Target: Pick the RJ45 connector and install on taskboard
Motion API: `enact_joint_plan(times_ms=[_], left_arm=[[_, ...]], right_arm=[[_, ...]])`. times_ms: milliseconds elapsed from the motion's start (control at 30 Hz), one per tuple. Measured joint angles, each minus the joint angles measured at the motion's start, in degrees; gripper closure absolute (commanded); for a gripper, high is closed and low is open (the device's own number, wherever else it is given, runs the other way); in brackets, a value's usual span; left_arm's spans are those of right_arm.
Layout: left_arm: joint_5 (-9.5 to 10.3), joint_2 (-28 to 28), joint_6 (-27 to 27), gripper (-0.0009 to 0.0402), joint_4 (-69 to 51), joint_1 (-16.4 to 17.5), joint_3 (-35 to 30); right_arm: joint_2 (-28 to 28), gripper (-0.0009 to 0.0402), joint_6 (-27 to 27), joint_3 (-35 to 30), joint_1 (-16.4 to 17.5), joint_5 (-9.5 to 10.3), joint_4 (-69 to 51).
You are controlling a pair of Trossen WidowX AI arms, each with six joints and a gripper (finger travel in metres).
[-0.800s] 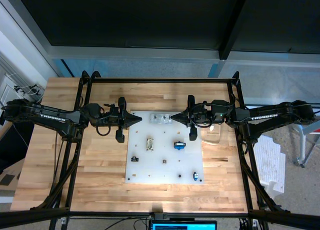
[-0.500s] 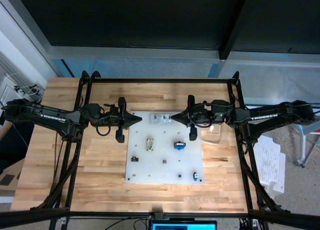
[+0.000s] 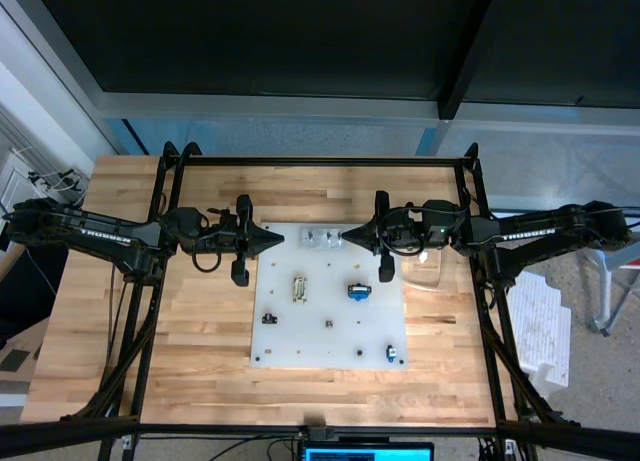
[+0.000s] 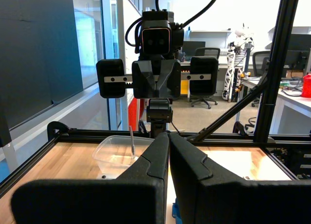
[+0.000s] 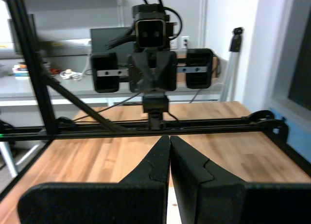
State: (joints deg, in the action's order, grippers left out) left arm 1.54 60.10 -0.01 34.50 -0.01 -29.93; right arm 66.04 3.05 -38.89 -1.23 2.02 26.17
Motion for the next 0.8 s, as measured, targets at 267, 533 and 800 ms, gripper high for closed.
enact_joint_plan(times_ms=[267,533,800], left_arm=[[0.00,0.02,0.00,0.0393,0.00,0.00,-0.02],[0.00,0.02,0.00,0.0393,0.00,0.00,-0.02],[0.00,0.00,0.00,0.0393,0.00,0.00,0.00]], right_arm=[[-3.21,0.0393,0.96,-2.16,-0.04,-0.42,-8.68],[-8.55,0.0393,0.98,-6.38,-0.15,-0.48,-27.02],[-12.85,0.0393,1.05,-11.28,-0.20,-0.50,-46.49]])
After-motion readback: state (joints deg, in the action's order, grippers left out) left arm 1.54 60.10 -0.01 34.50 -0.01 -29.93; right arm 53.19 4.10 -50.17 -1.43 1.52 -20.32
